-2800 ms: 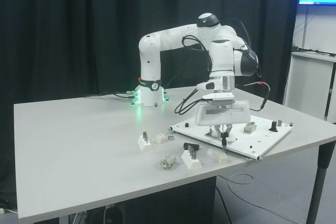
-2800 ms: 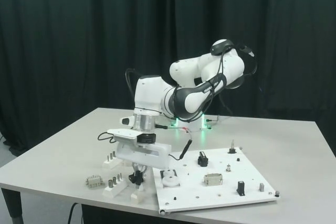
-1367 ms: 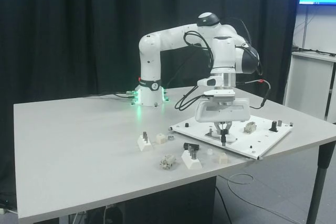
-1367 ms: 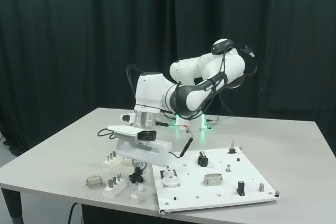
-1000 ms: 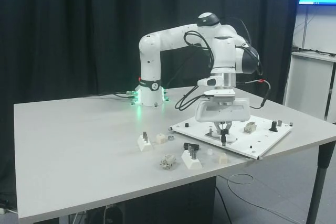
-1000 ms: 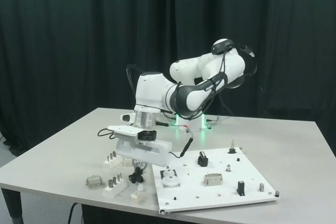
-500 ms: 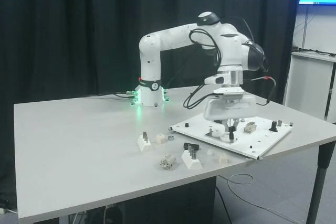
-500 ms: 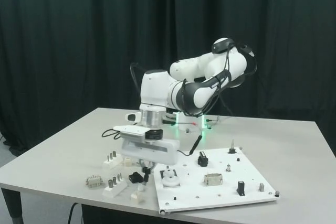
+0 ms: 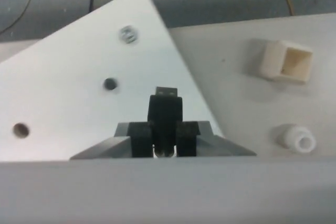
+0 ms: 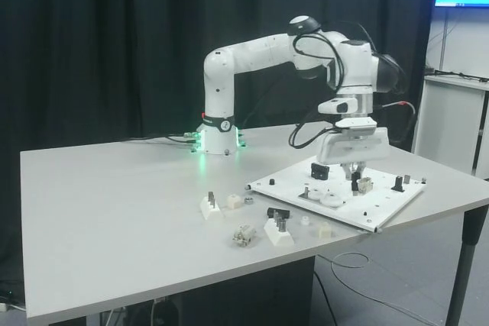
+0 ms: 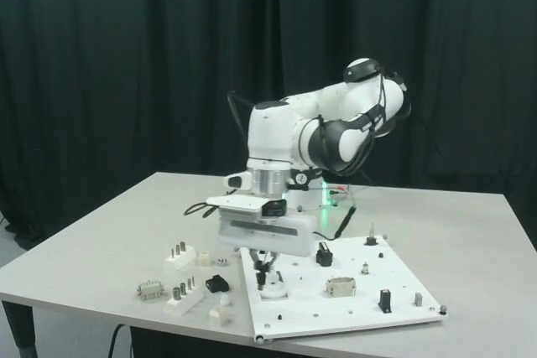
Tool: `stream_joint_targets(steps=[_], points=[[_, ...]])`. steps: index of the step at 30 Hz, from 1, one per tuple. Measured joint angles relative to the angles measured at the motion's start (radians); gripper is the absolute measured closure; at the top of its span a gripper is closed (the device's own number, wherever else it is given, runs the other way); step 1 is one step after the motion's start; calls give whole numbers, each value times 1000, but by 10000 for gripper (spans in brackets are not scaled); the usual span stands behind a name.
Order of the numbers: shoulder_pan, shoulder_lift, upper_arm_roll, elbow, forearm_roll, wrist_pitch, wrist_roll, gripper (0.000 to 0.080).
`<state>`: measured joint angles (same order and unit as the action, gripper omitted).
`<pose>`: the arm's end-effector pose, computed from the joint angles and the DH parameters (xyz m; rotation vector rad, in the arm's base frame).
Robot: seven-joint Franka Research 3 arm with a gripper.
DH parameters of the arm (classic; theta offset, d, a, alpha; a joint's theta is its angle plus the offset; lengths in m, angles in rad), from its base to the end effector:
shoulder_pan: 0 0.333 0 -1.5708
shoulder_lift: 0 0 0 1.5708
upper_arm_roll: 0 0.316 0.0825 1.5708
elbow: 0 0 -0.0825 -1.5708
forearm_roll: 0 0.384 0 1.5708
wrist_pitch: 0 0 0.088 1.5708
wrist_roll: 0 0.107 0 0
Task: Insert USB.
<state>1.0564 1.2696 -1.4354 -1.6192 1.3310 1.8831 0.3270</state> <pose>0.6862 0.0547 0.2945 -2.8085 1.2893 -0.2685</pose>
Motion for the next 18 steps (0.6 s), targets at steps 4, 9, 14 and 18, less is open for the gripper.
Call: stream_joint_targets(steps=[4,9,14,18], points=[[19,-5,0,10,-20,-18,15,713],[43,-9,0,19,-33,-42,38,713],[65,-9,0,37,-49,-60,58,713],[82,-9,0,56,-56,-78,83,713]])
